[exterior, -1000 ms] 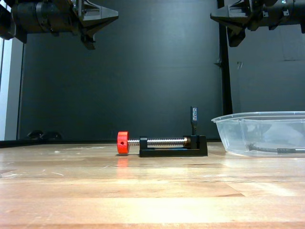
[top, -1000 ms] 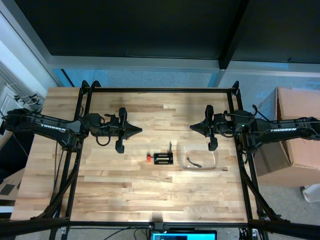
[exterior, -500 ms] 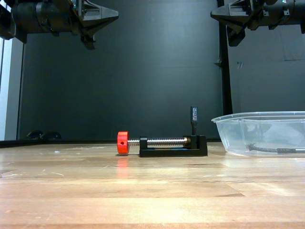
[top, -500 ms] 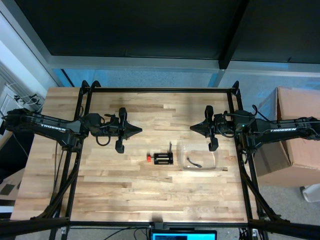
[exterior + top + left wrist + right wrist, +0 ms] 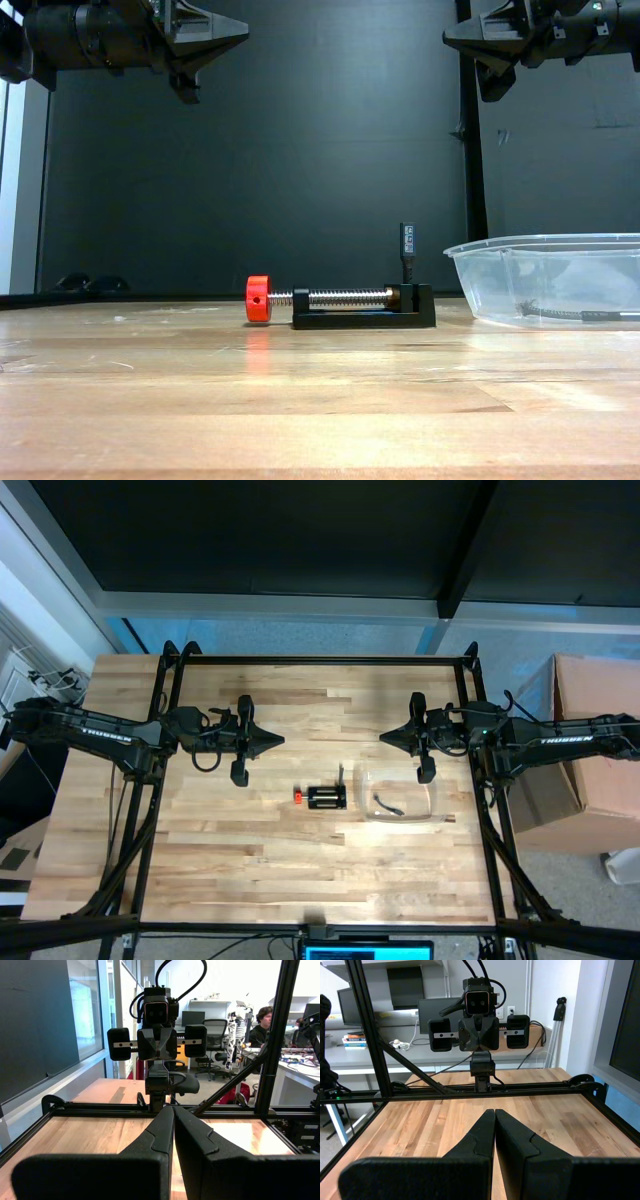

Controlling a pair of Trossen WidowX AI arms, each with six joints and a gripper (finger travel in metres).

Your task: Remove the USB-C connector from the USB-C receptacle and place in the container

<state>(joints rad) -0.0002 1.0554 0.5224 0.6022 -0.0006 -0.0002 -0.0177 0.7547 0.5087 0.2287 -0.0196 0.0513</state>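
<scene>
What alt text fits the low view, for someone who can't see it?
The USB-C connector lies free inside a clear container at right, beside a small black vise with a red knob holding an upright receptacle. The left claw and right claw, both shut, hang high above the wooden table.

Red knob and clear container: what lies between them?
Low view: the black vise with its screw and an upright black part. The left gripper and right gripper hang shut high above.

Wooden table (image 5: 230,860) mid-frame; cardboard box (image 5: 592,685) at right edge; black wall panel (image 5: 330,150) behind; daylit window (image 5: 82,1010).
</scene>
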